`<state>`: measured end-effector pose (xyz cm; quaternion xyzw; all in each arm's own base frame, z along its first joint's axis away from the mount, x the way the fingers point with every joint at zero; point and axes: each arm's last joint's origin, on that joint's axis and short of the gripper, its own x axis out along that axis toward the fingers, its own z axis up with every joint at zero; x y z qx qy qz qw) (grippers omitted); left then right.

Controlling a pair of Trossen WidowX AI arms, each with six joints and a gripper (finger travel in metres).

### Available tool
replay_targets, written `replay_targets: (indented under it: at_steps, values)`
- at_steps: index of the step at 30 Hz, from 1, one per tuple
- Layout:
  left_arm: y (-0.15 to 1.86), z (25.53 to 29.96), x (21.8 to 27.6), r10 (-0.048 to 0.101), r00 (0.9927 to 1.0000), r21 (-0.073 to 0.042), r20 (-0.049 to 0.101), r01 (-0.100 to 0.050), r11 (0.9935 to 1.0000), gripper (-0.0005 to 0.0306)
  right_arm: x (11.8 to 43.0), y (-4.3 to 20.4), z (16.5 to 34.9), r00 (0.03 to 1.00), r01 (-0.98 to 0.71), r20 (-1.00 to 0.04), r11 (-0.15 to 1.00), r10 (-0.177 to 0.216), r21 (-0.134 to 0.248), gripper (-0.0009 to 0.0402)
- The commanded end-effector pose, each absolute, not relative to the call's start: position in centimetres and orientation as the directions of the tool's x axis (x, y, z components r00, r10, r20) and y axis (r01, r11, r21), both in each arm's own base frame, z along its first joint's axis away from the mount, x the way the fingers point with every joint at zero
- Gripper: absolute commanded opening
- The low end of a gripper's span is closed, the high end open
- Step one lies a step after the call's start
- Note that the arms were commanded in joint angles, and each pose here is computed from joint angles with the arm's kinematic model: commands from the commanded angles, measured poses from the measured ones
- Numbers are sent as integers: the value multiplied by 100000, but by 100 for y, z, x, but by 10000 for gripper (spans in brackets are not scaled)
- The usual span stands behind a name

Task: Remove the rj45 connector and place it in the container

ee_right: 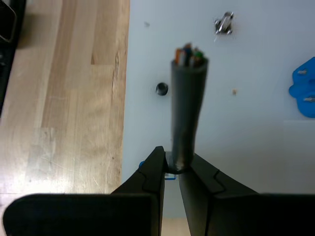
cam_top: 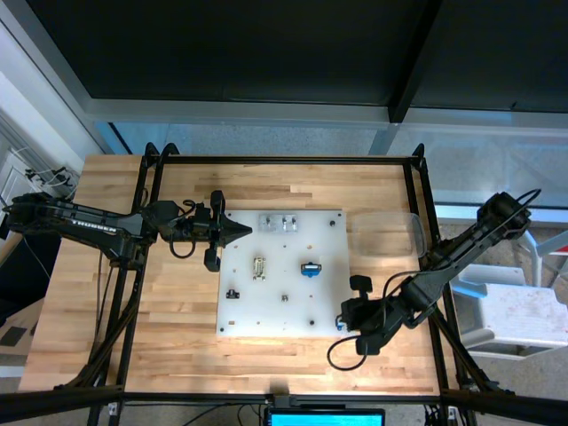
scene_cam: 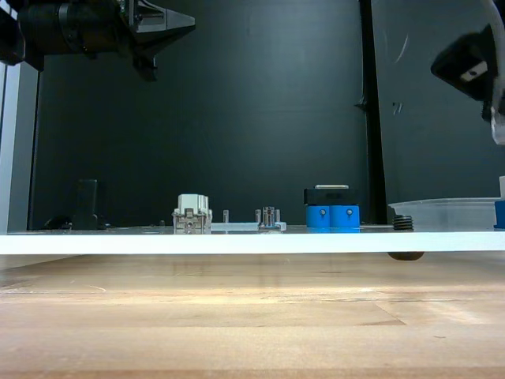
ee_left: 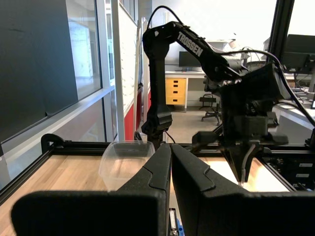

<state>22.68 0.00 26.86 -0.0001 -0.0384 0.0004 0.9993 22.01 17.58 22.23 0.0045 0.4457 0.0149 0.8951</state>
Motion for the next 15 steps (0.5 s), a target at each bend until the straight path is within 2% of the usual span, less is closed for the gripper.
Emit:
replay_targets:
  at_steps: [1, 6, 15]
  values:
    - [0, 2686, 2269, 38, 99708, -23, 7641, -37, 100000, 0, 2170, 1711, 2373, 60383, -2657, -79640, 99940, 3369, 2213, 0]
    - [0, 2686, 2269, 38, 99708, -23, 7641, -37, 100000, 0, 2145, 1622, 2529, 60025, -1542, -79957, 99980, 1972, 1308, 0]
    - [0, 2686, 2269, 38, 99708, -23, 7641, -37, 100000, 0, 2147, 1496, 2566, 59849, 1131, -80113, 99992, -165, 640, 0]
